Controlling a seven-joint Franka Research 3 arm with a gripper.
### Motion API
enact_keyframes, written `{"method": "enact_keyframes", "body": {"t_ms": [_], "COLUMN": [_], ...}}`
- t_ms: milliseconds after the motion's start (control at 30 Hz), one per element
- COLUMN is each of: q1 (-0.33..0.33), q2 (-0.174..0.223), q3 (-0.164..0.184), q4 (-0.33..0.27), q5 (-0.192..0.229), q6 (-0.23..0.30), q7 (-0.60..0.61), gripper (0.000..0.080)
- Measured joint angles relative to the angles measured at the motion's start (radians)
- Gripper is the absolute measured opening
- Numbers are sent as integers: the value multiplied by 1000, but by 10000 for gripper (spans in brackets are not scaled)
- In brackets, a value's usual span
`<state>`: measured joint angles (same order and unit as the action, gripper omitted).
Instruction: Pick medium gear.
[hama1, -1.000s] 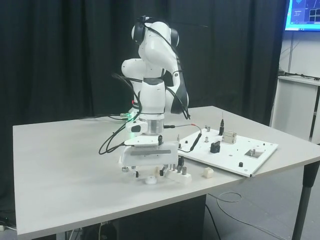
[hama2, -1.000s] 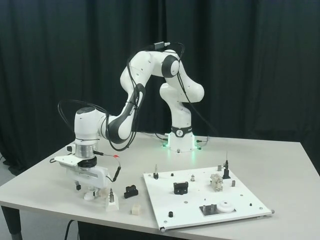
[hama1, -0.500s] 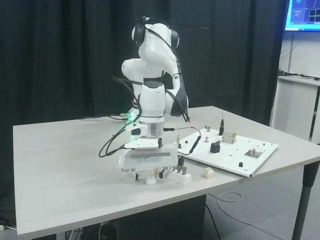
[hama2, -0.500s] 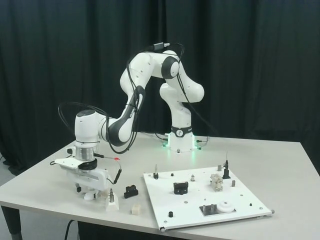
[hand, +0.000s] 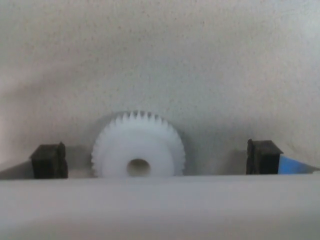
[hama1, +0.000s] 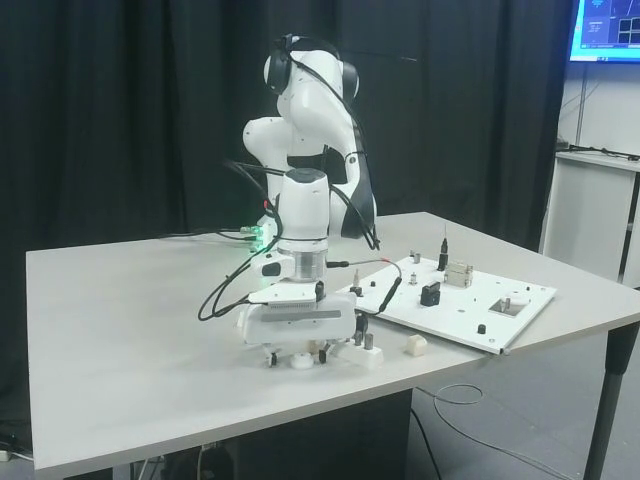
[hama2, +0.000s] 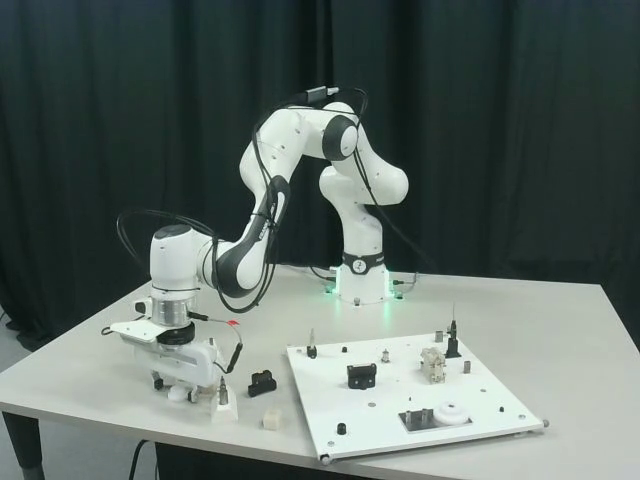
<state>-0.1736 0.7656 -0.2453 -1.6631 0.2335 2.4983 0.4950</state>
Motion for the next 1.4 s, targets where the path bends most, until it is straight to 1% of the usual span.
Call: {"method": "enact_keyframes", "body": {"t_ms": [233,267,433,467,633,667,1100,1300,1400], "q1": [0,0,0,0,0,0,1,3,3], "q2": [6,6,8,8,10,10,10,9,9], "q3": [0,0,0,0,0,0,1,1,0], "q4": [1,1,3,4,5,6,19,35,45], "q5": [9,9,9,9,9,9,9,9,9], "q6": [12,12,14,14,15,15,12,-3,-20], "q7": [-7,-10,-13,-13,-18,-20,-48,-63,-68], "gripper": [800,686,686,492,492,398,399,399,398]}}
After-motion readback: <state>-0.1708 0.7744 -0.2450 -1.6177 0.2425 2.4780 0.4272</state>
